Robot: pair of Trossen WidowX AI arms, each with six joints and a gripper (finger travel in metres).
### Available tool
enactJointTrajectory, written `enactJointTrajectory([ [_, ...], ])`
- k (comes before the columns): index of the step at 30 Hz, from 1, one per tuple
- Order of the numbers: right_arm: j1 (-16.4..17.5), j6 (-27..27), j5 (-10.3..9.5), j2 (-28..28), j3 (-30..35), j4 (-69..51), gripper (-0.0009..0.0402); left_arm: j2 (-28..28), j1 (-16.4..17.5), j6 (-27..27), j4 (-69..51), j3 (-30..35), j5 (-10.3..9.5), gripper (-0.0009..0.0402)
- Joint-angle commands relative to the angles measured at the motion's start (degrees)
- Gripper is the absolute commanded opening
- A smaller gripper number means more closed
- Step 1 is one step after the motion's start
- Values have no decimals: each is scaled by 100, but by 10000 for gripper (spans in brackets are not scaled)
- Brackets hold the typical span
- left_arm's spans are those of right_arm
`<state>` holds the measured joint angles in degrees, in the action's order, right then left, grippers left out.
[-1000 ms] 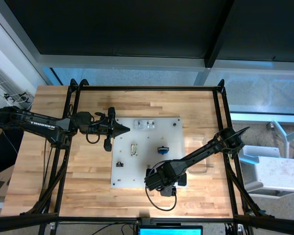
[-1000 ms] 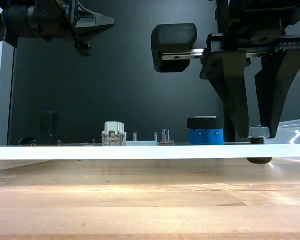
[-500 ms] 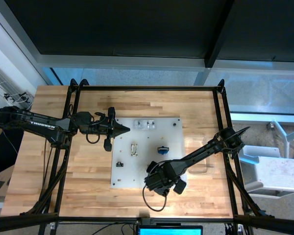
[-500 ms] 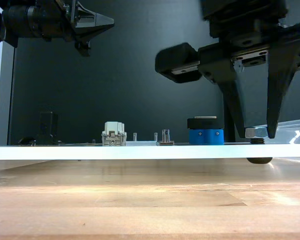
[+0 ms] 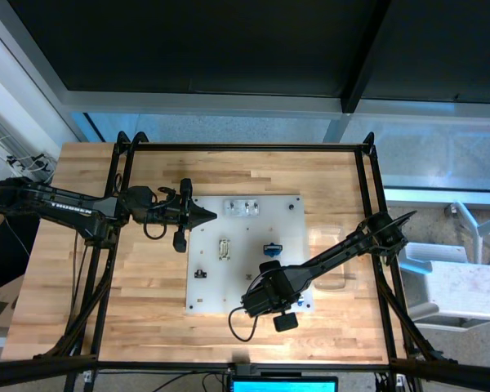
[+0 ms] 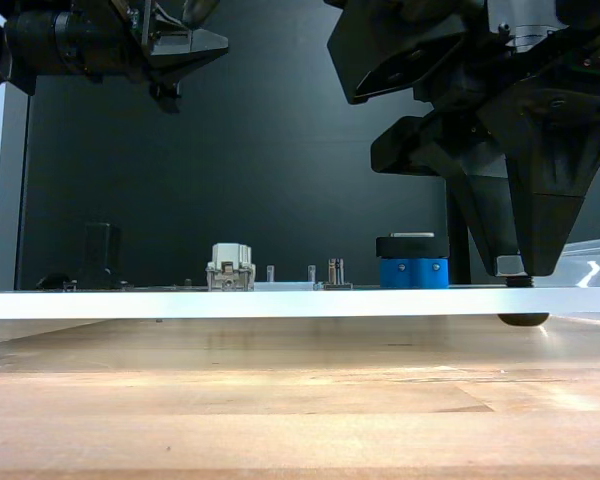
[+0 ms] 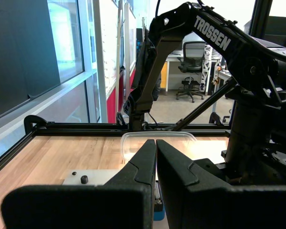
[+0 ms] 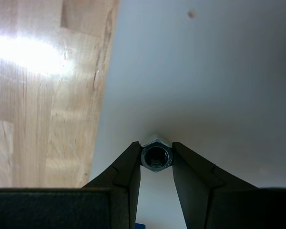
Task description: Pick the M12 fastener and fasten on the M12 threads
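Silver and tiny, the M12 fastener (image 8: 156,156) is pinched between the closed fingers (image 8: 126,169) of the right gripper (image 6: 517,262), low over the near right edge of the white board (image 5: 216,286). The low view puts it on top of the black stud (image 6: 521,283), whose ribs show bare beneath it, so it looks seated on its stud but not run down. The likeliest trouble is cross-threading: if the fastener sits a shade tilted while the wrist turns, it would bind rather than descend. The fingers hold only narrow flats (smooth metal, little to grip), so they could slip round it and turn nothing. Letting go before the thread bites could send it rolling off the board onto the counter (image 5: 147,286). The left gripper (image 5: 206,216), fingers shut on nothing, hovers over the board's far left corner, well apart from the work.
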<state>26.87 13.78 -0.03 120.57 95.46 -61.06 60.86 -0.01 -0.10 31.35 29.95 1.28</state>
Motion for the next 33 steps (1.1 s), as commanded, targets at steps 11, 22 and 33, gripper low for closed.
enactJointTrajectory([
  [11,2,2903,4,-15,13,170,2,0,2,0,0,0,0,0],
  [22,2,6487,2,-15,11,214,2,0,2,0,0,0,0,0],
  [33,2,8856,4,-15,-35,210,2,0,0,0,0,0,0,0],
])
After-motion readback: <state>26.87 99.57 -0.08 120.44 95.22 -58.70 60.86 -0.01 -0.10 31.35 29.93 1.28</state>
